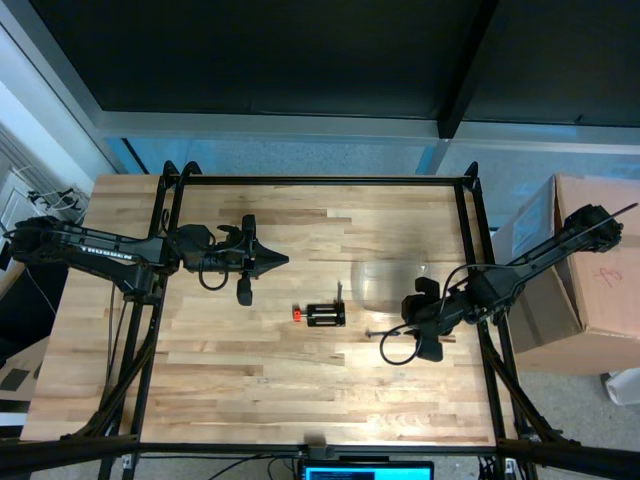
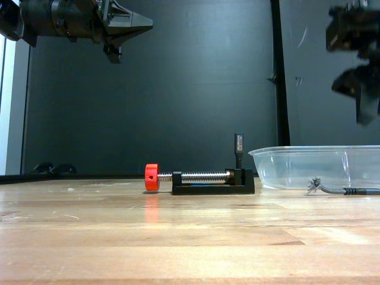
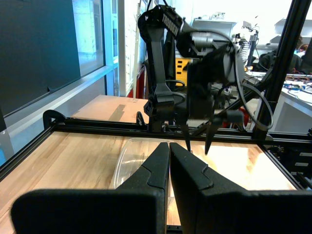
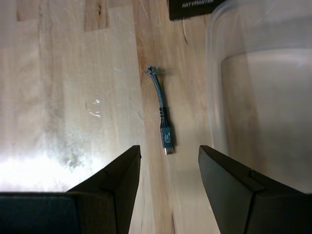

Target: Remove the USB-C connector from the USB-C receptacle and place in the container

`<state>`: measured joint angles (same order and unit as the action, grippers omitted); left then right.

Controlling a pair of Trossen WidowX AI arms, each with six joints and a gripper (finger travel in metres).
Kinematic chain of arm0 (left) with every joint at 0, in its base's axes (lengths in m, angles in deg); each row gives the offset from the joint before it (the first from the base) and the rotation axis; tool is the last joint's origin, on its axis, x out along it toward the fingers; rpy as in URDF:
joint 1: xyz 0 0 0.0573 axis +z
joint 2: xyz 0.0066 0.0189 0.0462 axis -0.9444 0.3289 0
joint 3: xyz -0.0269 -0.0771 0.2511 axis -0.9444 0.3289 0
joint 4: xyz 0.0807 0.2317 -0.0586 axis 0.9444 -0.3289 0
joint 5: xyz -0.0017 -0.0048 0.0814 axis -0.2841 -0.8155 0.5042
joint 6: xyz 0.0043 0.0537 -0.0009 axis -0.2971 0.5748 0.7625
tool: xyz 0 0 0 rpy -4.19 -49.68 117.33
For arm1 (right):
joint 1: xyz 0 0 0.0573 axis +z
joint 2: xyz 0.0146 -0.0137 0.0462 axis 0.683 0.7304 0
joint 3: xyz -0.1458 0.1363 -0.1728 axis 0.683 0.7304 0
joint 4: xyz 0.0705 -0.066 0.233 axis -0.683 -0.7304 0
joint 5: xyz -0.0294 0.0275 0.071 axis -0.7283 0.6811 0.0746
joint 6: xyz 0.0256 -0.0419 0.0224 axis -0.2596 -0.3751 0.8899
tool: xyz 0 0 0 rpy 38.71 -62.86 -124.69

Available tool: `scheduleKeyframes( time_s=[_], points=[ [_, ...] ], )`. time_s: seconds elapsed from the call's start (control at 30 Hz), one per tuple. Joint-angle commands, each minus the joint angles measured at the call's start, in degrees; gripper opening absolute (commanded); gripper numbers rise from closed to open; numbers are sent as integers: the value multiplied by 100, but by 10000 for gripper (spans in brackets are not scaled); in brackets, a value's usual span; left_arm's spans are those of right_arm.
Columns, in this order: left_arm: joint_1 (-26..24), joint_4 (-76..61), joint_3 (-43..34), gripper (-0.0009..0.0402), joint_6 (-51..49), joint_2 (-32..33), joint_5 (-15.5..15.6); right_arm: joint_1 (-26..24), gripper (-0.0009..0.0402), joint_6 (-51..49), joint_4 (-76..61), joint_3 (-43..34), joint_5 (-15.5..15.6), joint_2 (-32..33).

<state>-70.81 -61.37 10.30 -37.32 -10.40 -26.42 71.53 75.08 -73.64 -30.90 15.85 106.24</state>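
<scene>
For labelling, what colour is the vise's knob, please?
The knob is red; low view shows it best.

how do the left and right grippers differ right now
The left gripper is shut, fingers pressed together; the right gripper is open. The left gripper is raised over the left side of the table; the right gripper hangs over the USB-C connector, which lies free on the wood beside the container, outside it. Both are empty and off the table.
</scene>
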Motion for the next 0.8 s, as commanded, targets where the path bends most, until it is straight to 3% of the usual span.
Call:
scheduleKeyframes(
  time_s=[0.03,0.4,0.8],
  points=[
    [0,-2,-2,0,0,2,-2,-7,165,-72,-756,-588,2,48],
    [0,0,-2,0,0,2,-2,-7,165,-212,-2798,-2367,7,610],
    [2,0,-2,0,0,2,-2,-7,165,-212,-2903,-2531,55,688]
  ],
)
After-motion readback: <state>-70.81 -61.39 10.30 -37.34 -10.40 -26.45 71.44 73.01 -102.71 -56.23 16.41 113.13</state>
